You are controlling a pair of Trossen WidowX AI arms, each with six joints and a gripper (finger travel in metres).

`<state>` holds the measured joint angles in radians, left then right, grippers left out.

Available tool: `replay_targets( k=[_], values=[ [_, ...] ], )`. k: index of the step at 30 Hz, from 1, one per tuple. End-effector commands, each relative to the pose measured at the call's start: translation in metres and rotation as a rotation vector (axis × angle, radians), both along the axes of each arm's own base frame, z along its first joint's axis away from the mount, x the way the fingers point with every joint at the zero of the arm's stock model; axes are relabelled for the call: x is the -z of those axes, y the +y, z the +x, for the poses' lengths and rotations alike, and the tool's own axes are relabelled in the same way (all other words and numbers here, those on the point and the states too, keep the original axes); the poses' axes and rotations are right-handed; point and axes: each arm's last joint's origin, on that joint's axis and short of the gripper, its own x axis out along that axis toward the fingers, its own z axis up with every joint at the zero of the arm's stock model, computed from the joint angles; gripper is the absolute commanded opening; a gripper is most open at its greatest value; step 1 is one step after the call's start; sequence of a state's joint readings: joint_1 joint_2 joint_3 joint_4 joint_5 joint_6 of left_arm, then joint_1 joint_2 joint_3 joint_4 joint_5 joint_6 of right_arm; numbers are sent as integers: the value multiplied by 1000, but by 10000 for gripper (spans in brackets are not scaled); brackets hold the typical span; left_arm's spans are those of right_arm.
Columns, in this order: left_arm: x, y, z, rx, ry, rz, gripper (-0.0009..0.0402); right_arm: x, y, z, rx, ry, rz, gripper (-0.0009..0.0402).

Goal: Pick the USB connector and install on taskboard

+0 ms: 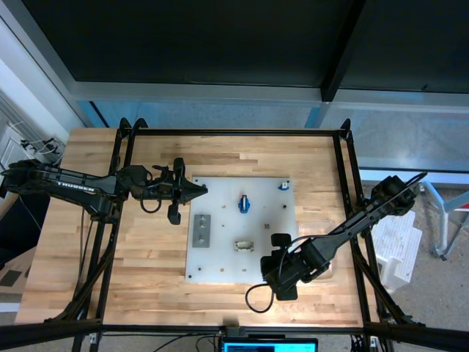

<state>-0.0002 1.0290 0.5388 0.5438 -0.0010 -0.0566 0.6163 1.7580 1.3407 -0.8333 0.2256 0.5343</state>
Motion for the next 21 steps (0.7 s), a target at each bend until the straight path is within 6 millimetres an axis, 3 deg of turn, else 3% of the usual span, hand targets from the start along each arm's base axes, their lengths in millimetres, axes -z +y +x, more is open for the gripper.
replay_targets(
  k=[1, 12, 21],
  values=[
    [0, 0, 0, 0, 0, 0, 0, -7, -1, -1, 4, -24, 7, 134],
    [0, 0, 0, 0, 0, 0, 0, -37, -10, -15, 3, -80, 46, 169],
    [0, 0, 0, 0, 0, 0, 0, -63, -21, -30, 3, -131, 82, 160]
  ],
)
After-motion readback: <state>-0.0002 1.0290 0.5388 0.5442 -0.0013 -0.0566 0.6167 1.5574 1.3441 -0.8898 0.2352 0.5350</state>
